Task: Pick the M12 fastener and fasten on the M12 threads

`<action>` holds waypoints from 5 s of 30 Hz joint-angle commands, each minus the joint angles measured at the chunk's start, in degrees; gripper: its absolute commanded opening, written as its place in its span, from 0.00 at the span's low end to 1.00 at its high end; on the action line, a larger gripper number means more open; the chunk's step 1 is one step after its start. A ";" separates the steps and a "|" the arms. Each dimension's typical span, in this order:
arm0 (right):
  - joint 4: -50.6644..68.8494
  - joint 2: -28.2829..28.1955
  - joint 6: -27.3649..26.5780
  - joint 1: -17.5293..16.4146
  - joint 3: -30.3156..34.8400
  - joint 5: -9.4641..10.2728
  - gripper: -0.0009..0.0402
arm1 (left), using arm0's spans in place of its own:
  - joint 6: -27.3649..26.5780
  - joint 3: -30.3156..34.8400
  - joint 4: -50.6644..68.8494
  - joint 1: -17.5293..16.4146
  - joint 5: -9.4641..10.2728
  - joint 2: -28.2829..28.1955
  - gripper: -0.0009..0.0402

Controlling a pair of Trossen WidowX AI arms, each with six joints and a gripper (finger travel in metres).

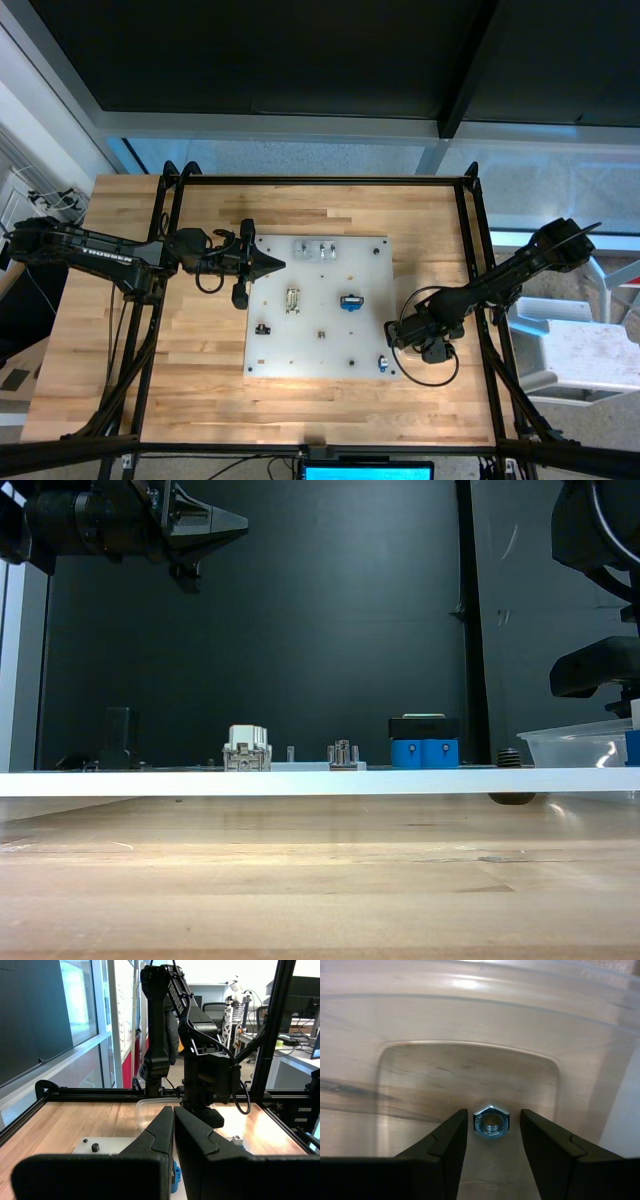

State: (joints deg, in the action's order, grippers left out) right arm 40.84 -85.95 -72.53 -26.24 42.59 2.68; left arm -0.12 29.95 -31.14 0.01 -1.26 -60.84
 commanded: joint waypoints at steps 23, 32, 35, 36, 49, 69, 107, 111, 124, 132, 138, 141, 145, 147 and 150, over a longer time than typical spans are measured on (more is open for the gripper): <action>2.12 0.90 2.16 0.00 1.55 -0.09 0.13 | 0.02 0.00 -0.02 -0.02 0.00 -0.02 0.02; 14.03 1.97 2.21 0.00 11.02 -0.09 0.11 | 0.02 0.00 -0.02 0.00 0.00 -0.02 0.02; 16.74 1.97 2.21 0.00 14.78 -0.17 0.11 | 0.02 0.00 -0.02 0.00 0.00 -0.02 0.02; 17.33 1.90 2.19 0.00 15.87 -0.17 0.11 | 0.02 0.00 -0.02 -0.02 0.00 -0.02 0.02; 22.95 -8.28 -0.26 0.48 31.10 -1.60 0.11 | 0.02 0.00 -0.02 -0.02 0.00 -0.02 0.02; 23.85 -29.33 -1.44 0.81 52.72 -1.49 0.11 | 0.02 0.00 -0.02 -0.02 0.00 -0.02 0.02; 19.98 -36.20 -1.44 2.23 55.06 0.17 0.11 | 0.02 0.00 -0.02 0.00 0.00 -0.02 0.02; 19.93 -36.20 -1.44 2.25 55.04 0.42 0.11 | 0.02 0.00 -0.02 -0.02 0.00 -0.02 0.02; 19.45 -36.52 1.73 2.32 54.69 0.35 0.11 | 0.02 0.00 -0.02 0.00 0.00 -0.02 0.02; 19.56 -36.30 14.78 2.34 54.82 0.24 0.11 | 0.02 0.00 -0.02 -0.02 0.00 -0.02 0.02; 19.65 -36.20 27.67 2.36 54.84 -0.09 0.11 | 0.02 0.00 -0.02 0.00 0.00 -0.02 0.02; 19.65 -36.20 35.15 2.36 54.84 -0.09 0.11 | 0.02 0.00 -0.02 0.00 0.00 -0.02 0.02; 19.67 -36.20 44.61 2.36 54.84 -0.09 0.11 | 0.02 0.00 -0.02 0.00 0.00 -0.02 0.02; 19.69 -36.20 49.07 2.36 54.84 -0.09 0.11 | 0.02 0.00 -0.02 -0.02 0.00 -0.02 0.02; 19.69 -36.17 54.75 2.36 54.84 -0.07 0.11 | 0.02 0.00 -0.02 -0.02 0.00 -0.02 0.02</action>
State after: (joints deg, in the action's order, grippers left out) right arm 60.47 -122.19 -19.99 -23.86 97.38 2.63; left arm -0.10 29.93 -31.14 0.01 -1.23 -60.86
